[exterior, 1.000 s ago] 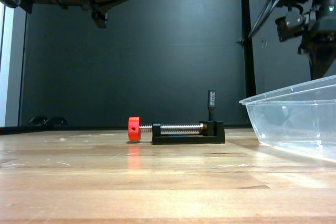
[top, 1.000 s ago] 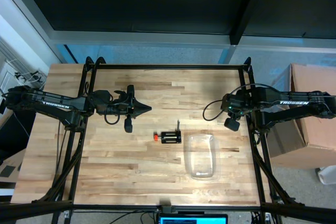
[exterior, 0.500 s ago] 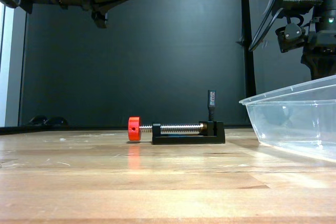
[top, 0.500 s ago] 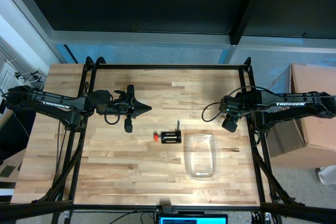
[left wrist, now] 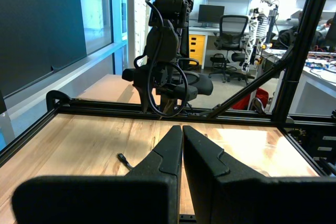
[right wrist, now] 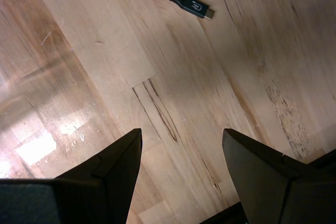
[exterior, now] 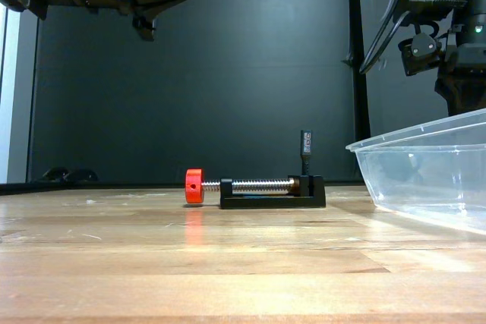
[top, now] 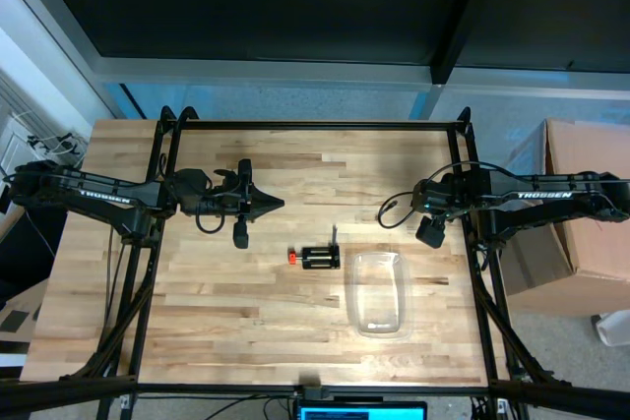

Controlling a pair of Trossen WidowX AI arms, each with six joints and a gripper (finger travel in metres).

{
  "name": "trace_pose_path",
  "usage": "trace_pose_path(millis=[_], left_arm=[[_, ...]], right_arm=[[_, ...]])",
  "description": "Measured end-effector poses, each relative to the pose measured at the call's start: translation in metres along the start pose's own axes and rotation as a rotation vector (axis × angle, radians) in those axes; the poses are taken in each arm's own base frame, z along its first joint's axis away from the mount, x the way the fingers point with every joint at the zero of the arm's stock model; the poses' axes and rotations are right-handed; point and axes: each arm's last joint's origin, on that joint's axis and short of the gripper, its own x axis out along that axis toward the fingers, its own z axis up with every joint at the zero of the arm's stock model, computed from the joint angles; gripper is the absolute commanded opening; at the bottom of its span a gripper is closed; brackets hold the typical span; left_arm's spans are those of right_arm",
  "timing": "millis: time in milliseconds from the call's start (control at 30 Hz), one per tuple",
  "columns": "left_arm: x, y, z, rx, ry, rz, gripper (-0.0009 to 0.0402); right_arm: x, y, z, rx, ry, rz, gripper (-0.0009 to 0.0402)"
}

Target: Remove the USB-C connector from the USB-C receptacle and place in the container

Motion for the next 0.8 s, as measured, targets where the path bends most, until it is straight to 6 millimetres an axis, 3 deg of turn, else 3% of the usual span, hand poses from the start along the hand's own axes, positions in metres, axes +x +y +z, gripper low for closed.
trace_pose_path(millis=[167, 367, 567, 800], left_arm=[[0.000, 0.000, 0.000, 0.000, 0.000, 0.000, 0.0000], [0.000, 0.000, 0.000, 0.000, 0.000, 0.000, 0.0000], [0.000, 0.000, 0.000, 0.000, 0.000, 0.000, 0.0000], [0.000, 0.000, 0.000, 0.000, 0.000, 0.000, 0.0000]], right_arm=[[-0.005, 0.002, 0.007, -0.065, -0.015, 0.012, 0.0201], [-0.006, 0.015, 0.038, -0.309, 0.004, 0.006, 0.0205], [0.007, 0.031, 0.072, -0.632, -0.007, 0.015, 0.0218], [0.024, 0.032, 0.087, -0.844, -0.034, 0.105, 0.0220]])
